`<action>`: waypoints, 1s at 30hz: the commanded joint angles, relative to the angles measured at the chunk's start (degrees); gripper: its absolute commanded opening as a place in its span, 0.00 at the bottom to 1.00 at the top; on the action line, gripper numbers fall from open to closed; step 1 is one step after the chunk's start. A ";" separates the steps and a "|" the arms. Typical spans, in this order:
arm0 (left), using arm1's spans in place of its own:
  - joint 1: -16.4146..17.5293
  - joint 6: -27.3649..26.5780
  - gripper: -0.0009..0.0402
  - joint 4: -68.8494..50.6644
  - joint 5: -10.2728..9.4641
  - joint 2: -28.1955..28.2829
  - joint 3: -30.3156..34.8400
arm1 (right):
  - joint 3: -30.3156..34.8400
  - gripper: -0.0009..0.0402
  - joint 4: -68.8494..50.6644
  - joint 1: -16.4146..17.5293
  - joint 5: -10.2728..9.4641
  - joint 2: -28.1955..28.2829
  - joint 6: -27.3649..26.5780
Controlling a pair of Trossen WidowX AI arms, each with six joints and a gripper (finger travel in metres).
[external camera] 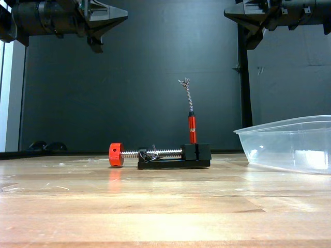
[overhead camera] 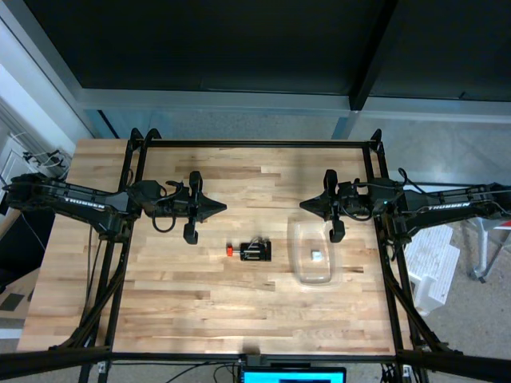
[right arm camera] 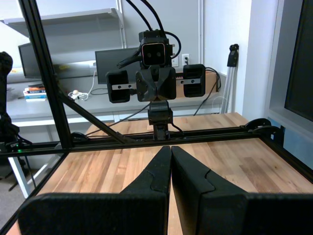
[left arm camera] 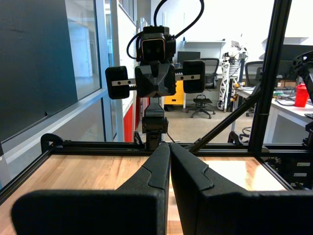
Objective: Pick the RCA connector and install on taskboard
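Fingers first: my left fingers (left arm camera: 155, 171) are pressed flat together with nothing between them, and my right fingers (right arm camera: 160, 171) are likewise clenched on air. Both arms hang level and high over the pale wooden plank tabletop (overhead camera: 200, 303), left over the left half, right over the right half, with the tips pointing at each other and well clear of everything below. The red cylindrical RCA connector (external camera: 192, 128) stands upright out of the black metal vise with the red knob (external camera: 173, 156), mid-table. Its silvery braided cable (external camera: 189, 101) rises from it and ends frayed in free air, with nothing holding it. The clear plastic tray (external camera: 289, 147) sits to the right of the vise and apart from it. From above, the small white block (overhead camera: 317, 255) inside shows nothing dark on it and no cable running off. My judgement is that pick and install are both done and I am parked at the end of the job. No further move looks necessary. If seating were in doubt, and I cannot tell from here how far down the connector sits, the next move would be for the right fingers to come straight down the cylinder's axis and press gently, clear of the cable so it is not tipped.
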 commanded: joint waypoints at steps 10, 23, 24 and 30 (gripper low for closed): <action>0.00 0.02 0.02 0.02 0.00 0.02 0.02 | 0.07 0.02 -0.15 0.02 -0.13 0.02 -2.67; 0.02 0.00 0.02 0.02 0.00 0.00 0.02 | 0.04 0.02 -0.09 -3.23 -2.73 0.07 -1.36; 0.02 0.00 0.02 0.02 0.00 0.00 0.02 | 0.04 0.02 -0.09 -3.21 -2.71 0.07 -1.29; 0.00 0.02 0.02 0.02 0.00 0.02 0.02 | 0.04 0.02 -0.07 -3.21 -2.56 0.07 -1.09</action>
